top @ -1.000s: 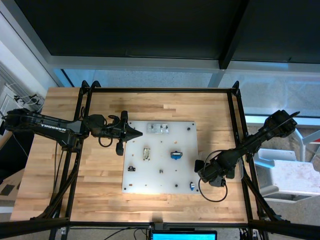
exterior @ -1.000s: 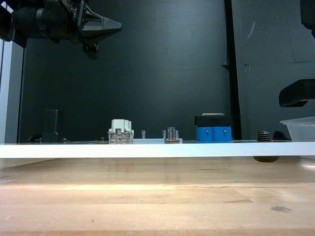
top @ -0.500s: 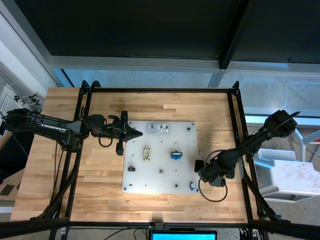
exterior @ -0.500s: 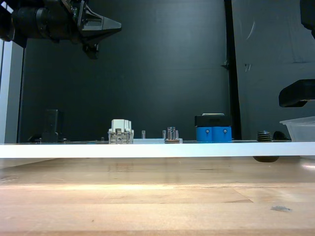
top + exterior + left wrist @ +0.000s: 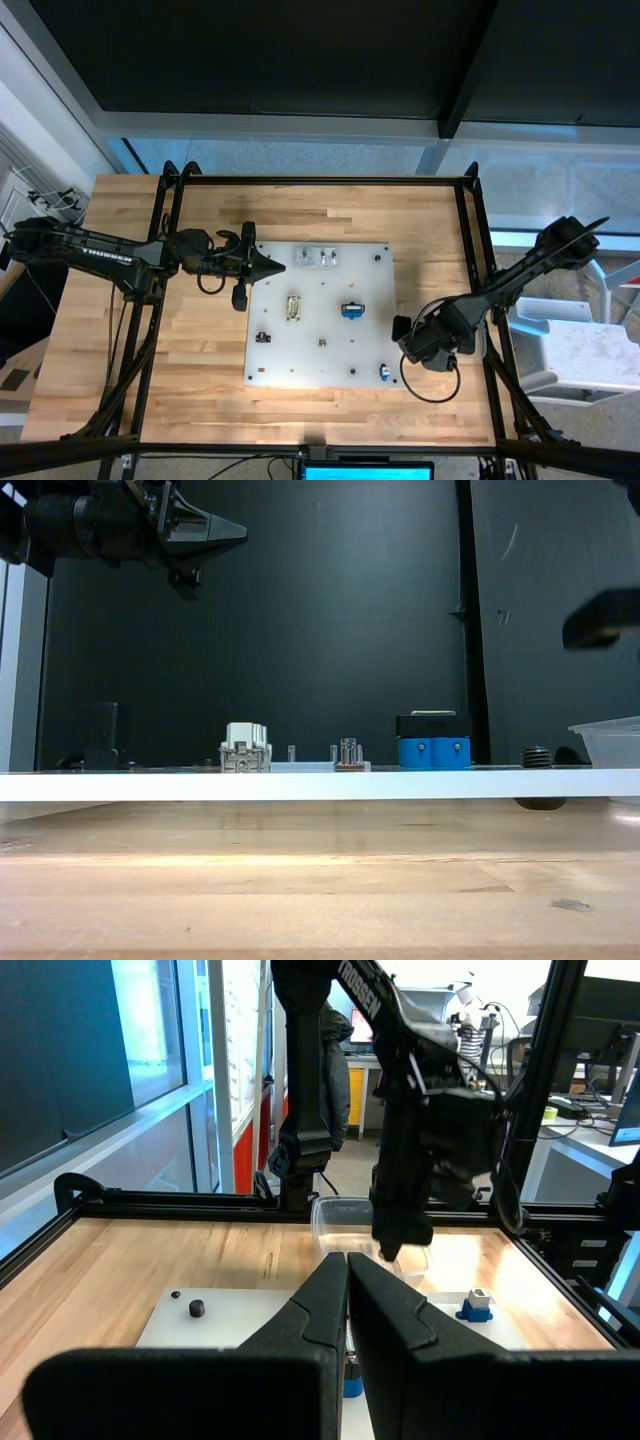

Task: Pick the M12 fastener and fasten on the M12 threads

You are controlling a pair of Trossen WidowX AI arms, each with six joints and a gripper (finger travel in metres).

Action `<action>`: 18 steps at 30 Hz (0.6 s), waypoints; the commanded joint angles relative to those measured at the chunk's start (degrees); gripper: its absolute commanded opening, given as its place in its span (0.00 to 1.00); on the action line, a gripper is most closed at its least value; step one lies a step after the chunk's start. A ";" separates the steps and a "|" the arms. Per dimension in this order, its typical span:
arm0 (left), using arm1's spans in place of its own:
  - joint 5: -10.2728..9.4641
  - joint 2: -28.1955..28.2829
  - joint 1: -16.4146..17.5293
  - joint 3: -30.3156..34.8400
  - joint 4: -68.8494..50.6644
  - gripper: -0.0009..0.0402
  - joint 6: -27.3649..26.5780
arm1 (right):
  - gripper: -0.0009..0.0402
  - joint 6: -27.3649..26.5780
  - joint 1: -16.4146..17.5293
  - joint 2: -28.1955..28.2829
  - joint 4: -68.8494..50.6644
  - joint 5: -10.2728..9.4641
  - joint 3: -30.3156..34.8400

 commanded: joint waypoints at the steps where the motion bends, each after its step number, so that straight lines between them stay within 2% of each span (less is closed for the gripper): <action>1: 0.02 0.00 0.02 0.02 0.02 0.02 0.02 | 0.03 -0.22 0.00 -0.11 -4.20 0.04 4.31; 5: 0.02 0.00 0.00 0.02 0.00 0.02 0.02 | 0.03 -1.99 -0.02 1.33 -8.20 0.70 9.90; 9: 0.04 0.00 0.00 0.02 0.02 0.02 0.02 | 0.03 -2.60 -0.04 5.29 -11.58 3.13 16.61; 18: 0.02 0.00 0.00 0.02 0.02 0.02 0.02 | 0.03 -4.17 -0.48 19.21 -16.17 3.08 34.75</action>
